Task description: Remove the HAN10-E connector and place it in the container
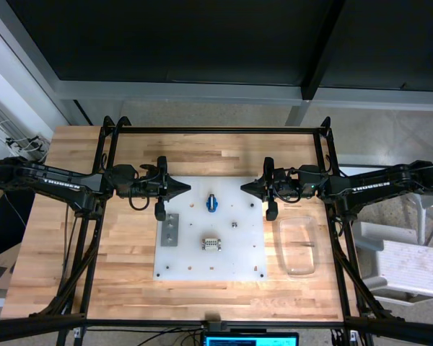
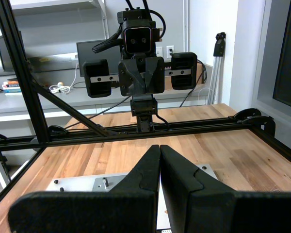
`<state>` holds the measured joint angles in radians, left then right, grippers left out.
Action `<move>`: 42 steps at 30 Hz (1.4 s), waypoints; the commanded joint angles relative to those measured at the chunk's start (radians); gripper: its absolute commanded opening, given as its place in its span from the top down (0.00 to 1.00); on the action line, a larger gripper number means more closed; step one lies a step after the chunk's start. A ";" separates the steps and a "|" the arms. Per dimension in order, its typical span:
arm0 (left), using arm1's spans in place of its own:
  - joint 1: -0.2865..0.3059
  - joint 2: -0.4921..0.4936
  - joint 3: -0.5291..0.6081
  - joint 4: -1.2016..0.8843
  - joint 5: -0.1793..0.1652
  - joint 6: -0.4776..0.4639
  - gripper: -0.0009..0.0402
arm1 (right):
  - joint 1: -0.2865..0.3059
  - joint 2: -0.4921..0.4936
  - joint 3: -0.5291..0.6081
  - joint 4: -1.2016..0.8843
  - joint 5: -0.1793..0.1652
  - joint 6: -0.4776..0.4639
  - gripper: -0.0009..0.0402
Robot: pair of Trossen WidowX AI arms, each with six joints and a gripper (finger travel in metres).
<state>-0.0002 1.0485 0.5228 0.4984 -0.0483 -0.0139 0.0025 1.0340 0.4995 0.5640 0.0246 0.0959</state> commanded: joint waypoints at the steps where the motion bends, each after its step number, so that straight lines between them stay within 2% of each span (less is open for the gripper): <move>1: 0.000 0.000 0.000 0.000 0.000 0.000 0.98 | 0.000 0.000 0.000 -0.008 0.000 0.000 0.98; 20: 0.000 0.001 0.000 0.000 0.000 0.000 0.98 | 0.000 0.000 0.016 -0.032 0.000 0.004 0.98; 30: 0.000 0.000 0.000 0.000 0.000 0.000 0.98 | 0.003 0.014 0.217 -0.380 0.000 0.005 0.98; 35: 0.000 0.000 0.000 0.000 0.000 0.000 0.98 | 0.007 0.064 0.356 -0.600 -0.001 0.045 0.98; 42: 0.000 0.000 0.000 0.000 0.000 0.000 0.98 | 0.038 0.174 0.562 -0.876 0.000 0.050 0.98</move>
<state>-0.0002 1.0485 0.5224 0.4980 -0.0483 -0.0139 0.0345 1.1873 1.0267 -0.2642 0.0242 0.1448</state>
